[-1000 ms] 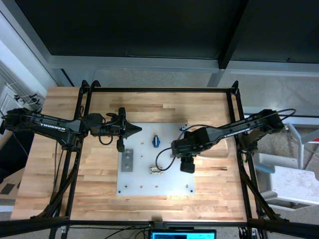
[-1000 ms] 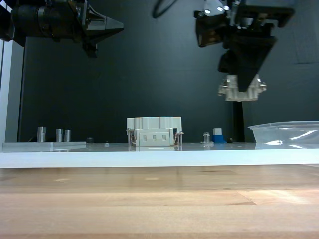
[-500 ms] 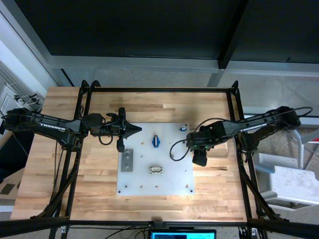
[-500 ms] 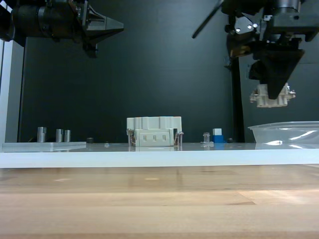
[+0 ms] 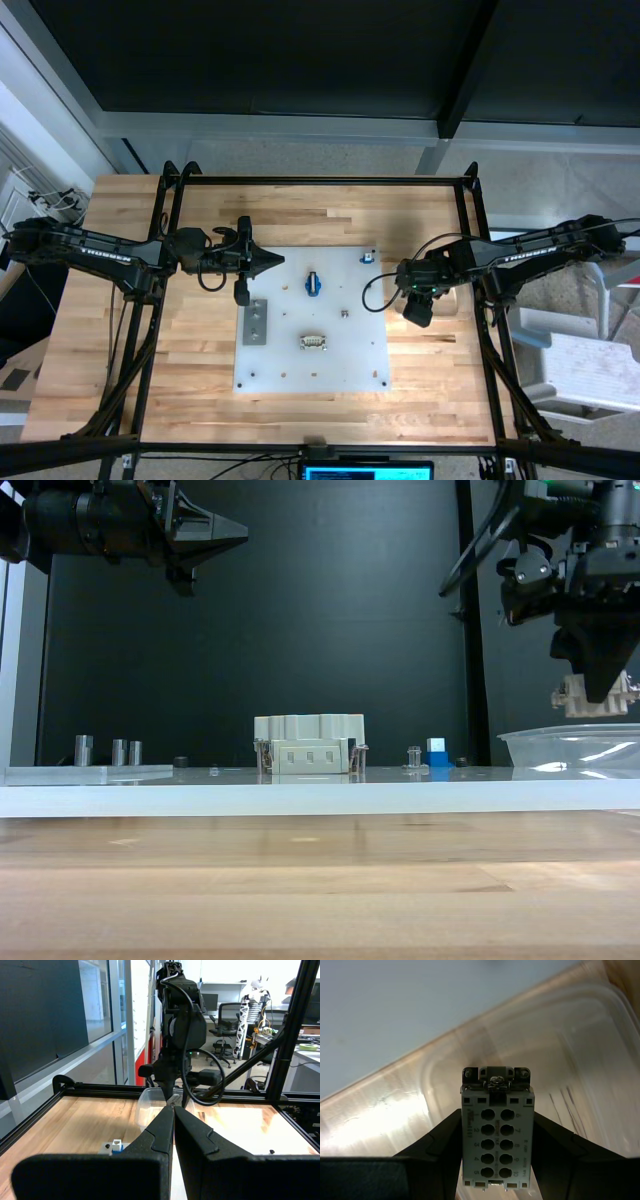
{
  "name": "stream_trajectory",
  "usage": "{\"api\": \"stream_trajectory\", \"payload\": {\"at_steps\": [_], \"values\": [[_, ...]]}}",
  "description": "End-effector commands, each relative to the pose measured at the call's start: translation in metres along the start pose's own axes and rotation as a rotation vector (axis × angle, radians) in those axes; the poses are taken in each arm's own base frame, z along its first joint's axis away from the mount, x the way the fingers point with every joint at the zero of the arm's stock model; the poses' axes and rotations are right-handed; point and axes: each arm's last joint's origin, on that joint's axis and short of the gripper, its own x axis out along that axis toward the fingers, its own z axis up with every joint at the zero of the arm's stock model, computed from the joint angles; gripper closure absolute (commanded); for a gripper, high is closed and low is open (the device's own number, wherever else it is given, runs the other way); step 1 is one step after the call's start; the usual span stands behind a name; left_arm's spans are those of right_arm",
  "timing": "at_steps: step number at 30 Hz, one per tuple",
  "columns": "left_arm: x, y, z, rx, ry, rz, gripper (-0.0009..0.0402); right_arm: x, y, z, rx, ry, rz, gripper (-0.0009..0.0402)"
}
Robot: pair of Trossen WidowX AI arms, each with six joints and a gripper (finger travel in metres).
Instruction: Remove the HAN10-E connector and place it in the container
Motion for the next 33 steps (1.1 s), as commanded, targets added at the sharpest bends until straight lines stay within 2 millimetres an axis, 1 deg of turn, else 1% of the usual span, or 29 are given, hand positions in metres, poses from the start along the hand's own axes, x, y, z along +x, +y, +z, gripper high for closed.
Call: {"api": "stream_trajectory", "payload": {"at_steps": [1,10,13,20,26,33], "values": [[0.0,0.0,0.0,0.0,0.0,0.0,0.0393,0.003,-0.005,-0.007,0.037,0.003,-0.005,0.0364],[0.0,0.0,0.0,0.0,0.0,0.0,0.0393,0.019,-0.017,-0.022,0.163,0.032,-0.064,0.0364],[0.0,0.0,0.0,0.0,0.0,0.0,0.0393,0.022,-0.018,-0.022,0.167,0.018,-0.086,0.0364],[0.0,0.0,0.0,0.0,0.0,0.0,0.0393,0.029,-0.019,-0.022,0.175,-0.01,-0.066,0.036],[0.0,0.0,0.0,0.0,0.0,0.0,0.0393,0.035,-0.021,-0.025,0.174,-0.008,-0.067,0.0336],[0.0,0.0,0.0,0.0,0.0,0.0,0.0393,0.035,-0.02,-0.025,0.172,-0.011,-0.064,0.0282]]}}
